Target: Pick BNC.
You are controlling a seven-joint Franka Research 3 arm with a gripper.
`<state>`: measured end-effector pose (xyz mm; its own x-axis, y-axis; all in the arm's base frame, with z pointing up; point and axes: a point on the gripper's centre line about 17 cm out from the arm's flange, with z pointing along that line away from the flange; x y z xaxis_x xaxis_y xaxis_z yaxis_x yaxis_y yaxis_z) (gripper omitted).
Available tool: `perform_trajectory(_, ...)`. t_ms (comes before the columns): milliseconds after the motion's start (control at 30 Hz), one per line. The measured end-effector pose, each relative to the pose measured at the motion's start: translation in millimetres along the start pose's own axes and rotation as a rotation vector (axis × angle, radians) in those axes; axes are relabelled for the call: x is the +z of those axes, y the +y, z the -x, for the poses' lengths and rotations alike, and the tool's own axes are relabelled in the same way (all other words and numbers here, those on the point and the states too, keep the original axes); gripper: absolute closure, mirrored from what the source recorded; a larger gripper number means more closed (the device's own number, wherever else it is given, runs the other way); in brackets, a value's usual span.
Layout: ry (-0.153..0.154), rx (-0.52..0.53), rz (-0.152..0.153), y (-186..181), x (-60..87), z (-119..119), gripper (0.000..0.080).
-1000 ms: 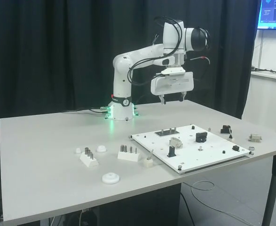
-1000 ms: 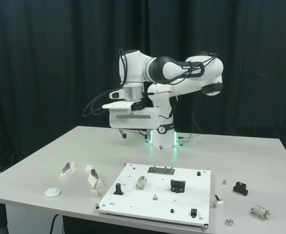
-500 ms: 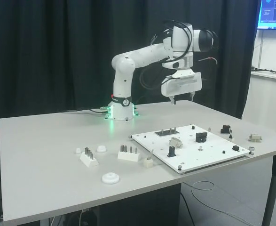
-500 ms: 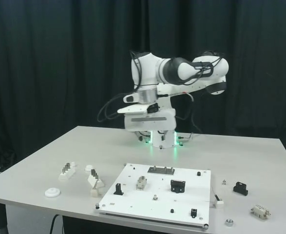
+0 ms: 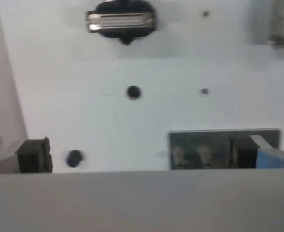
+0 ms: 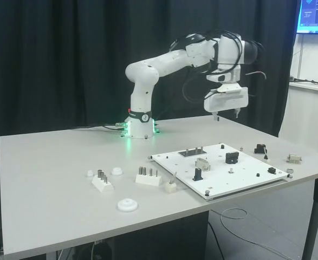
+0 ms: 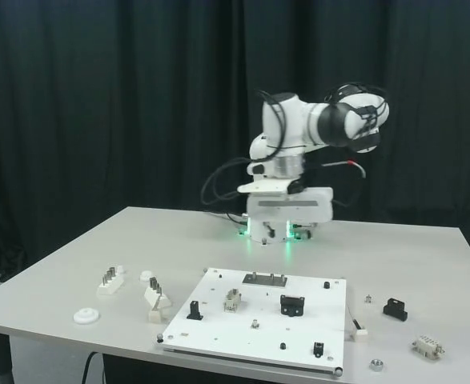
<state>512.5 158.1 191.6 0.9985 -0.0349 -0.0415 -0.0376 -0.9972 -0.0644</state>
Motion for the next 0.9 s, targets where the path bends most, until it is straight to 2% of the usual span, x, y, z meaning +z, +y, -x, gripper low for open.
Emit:
perform_trajectory(367, 0.036, 0.014, 0.053, -51.6, 31.4, 5.5, 0.0003)
perform_trajectory(633, 0.051, 0.013, 0.061, -82.7, 60.0, 11.2, 0.0003)
perform_trajectory(900, 0.043, 0.005, 0.053, -111.3, 90.3, 23.7, 0.0003)
